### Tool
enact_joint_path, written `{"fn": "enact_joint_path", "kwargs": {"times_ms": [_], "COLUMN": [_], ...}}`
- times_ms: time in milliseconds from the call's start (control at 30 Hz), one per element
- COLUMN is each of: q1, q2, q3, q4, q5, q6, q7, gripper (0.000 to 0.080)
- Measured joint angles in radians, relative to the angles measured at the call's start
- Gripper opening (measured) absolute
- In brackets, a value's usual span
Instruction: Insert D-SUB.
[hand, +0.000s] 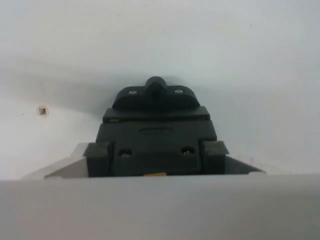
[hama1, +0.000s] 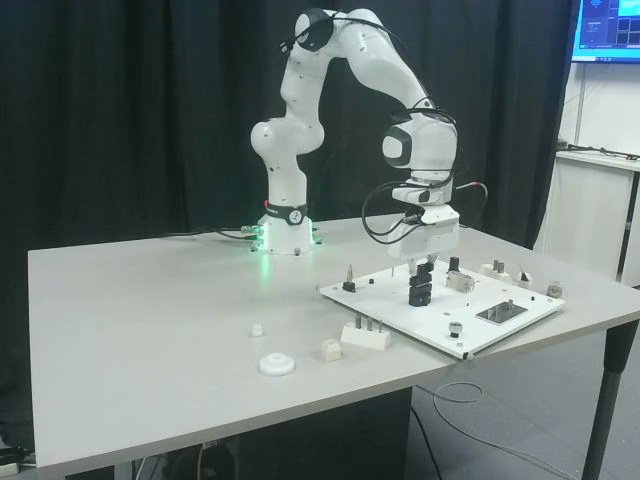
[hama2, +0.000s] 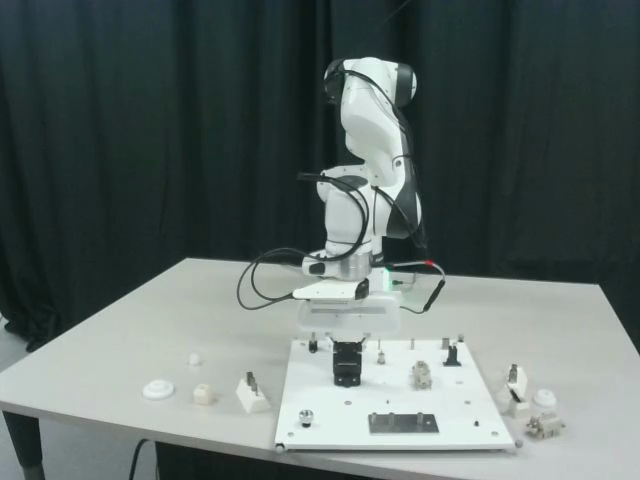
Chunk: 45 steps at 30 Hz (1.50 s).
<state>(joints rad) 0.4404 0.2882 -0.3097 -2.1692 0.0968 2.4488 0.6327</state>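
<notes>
The black D-SUB connector (hand: 156, 135) (hama1: 418, 290) (hama2: 347, 366) stands upright on the white task board (hama1: 400, 310) (hama2: 330, 420), near the board's back left part as the second room view shows it. My gripper (hand: 156, 160) (hama1: 421, 266) (hama2: 348, 345) reaches straight down and is shut on the connector, one black finger pad (hand: 98, 159) on each side of its body. In the wrist view two screws and a rounded knob show on the connector's far end. Whether its lower face sits in a socket is hidden.
The board also carries a grey metal plate (hama1: 497, 313) (hama2: 403, 423), small posts and other connectors (hama2: 420, 375). Beside the board on the grey table lie a white block with pins (hama1: 364, 333) (hama2: 251, 392), a small cube (hama1: 329, 349) and a white disc (hama1: 276, 365) (hama2: 157, 389).
</notes>
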Motion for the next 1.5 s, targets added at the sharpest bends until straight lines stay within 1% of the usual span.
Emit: {"fn": "enact_joint_path", "kwargs": {"times_ms": [167,500,867,1233,1500], "q1": [0.000,0.000,0.000,0.001,0.001], "q2": [0.000,0.004,0.003,0.002,0.001], "q3": [0.000,0.001,0.001,0.003,0.003], "q4": [0.000,0.000,0.000,0.000,0.000], "q5": [0.000,0.000,-0.001,-0.017,-0.019], "q6": [0.004,0.029,0.022,0.017,0.017], "q7": [0.000,-0.009,-0.009,-0.045,-0.041], "gripper": [0.0383,0.0383,0.0383,0.0383,0.0383]}}
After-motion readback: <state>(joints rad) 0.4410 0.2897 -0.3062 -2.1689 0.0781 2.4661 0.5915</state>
